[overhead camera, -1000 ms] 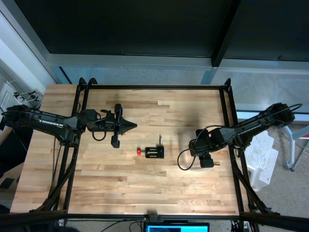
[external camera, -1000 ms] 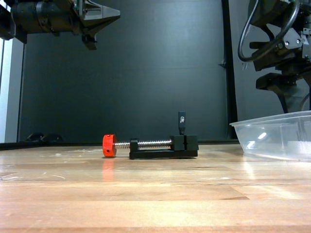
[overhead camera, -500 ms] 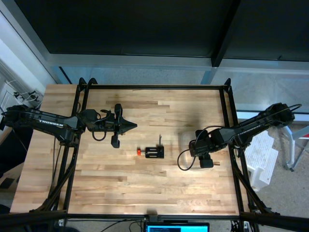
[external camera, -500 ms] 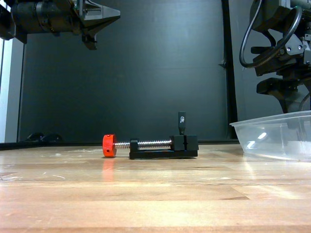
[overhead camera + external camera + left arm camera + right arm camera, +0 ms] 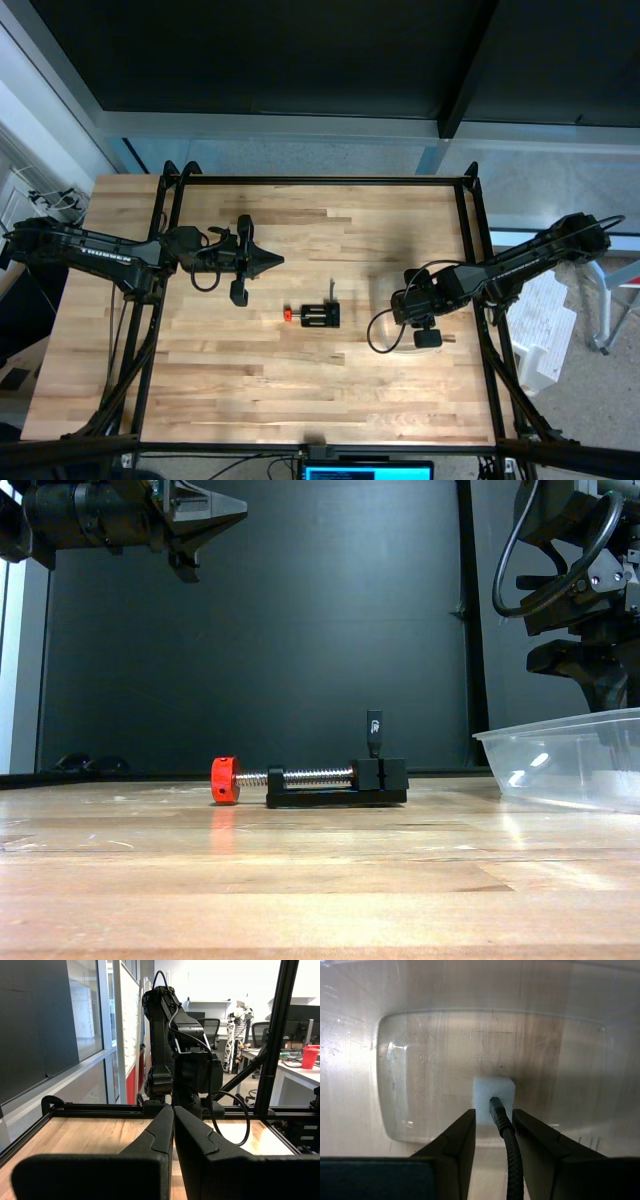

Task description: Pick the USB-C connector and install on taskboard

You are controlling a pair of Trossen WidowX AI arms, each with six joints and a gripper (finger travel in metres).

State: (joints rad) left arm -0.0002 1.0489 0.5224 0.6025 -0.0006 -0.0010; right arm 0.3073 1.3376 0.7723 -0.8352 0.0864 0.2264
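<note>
Right gripper (image 5: pixel 494 1115) down in clear tray (image 5: pixel 560 765) at right. Jaws part open, one each side of USB-C connector (image 5: pixel 494 1105), not touching. Taskboard (image 5: pixel 318 316) mid table, well apart. Left gripper (image 5: pixel 172 1110) high at left, jaws together, empty. Grab, carry, plug-in all left to do.

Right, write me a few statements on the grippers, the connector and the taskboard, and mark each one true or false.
1. The left gripper is shut, high above the table. True.
2. The right gripper is clamped on the USB-C connector. False: its fingers stand open either side of it, with gaps.
3. The taskboard lies inside the clear tray. False: it sits on the bare table, left of the tray.
4. The USB-C connector's tip meets the white square piece. True.
</note>
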